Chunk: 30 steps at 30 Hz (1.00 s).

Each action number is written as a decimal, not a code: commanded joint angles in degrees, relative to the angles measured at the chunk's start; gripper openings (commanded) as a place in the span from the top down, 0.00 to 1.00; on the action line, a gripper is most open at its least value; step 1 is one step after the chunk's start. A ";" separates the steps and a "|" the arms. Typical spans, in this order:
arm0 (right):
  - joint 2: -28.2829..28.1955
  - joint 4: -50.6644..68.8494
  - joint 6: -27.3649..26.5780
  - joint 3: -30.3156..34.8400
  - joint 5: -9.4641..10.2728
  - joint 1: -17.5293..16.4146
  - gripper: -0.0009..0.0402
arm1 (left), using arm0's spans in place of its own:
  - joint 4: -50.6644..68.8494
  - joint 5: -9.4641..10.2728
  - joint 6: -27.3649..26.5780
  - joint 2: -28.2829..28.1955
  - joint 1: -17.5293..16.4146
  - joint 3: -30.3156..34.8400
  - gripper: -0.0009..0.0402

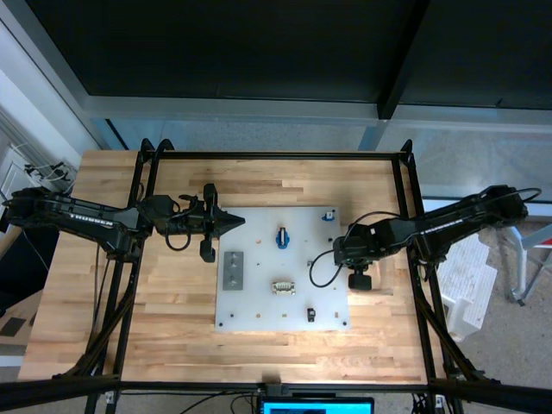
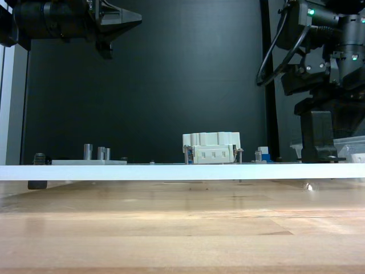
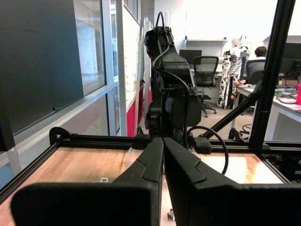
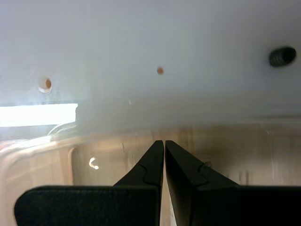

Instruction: Pick the HAN10E connector and install on the hub

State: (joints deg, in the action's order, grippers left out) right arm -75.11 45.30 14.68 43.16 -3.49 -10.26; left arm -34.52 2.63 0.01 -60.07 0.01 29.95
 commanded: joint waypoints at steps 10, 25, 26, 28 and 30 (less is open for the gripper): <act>7.52 7.48 0.04 -0.04 0.04 -0.04 0.97 | 0.00 -0.02 0.00 -0.02 0.00 0.00 0.98; 18.93 20.44 1.57 2.40 0.07 -0.26 0.97 | 0.00 0.00 0.00 -0.02 0.00 0.00 0.98; 19.34 21.14 1.55 2.67 0.07 -0.26 0.97 | 0.00 0.00 0.00 -0.02 -0.02 0.00 0.98; 19.67 21.79 1.57 2.82 0.07 -0.28 0.97 | 0.00 0.00 0.00 -0.02 0.00 0.00 0.98; 19.78 21.81 1.57 2.73 0.09 -0.31 0.97 | 0.00 -0.02 0.00 -0.02 0.00 0.00 0.98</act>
State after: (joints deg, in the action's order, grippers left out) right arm -55.35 67.13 16.23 45.89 -3.42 -10.55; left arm -34.50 2.63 -0.01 -60.07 0.01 29.95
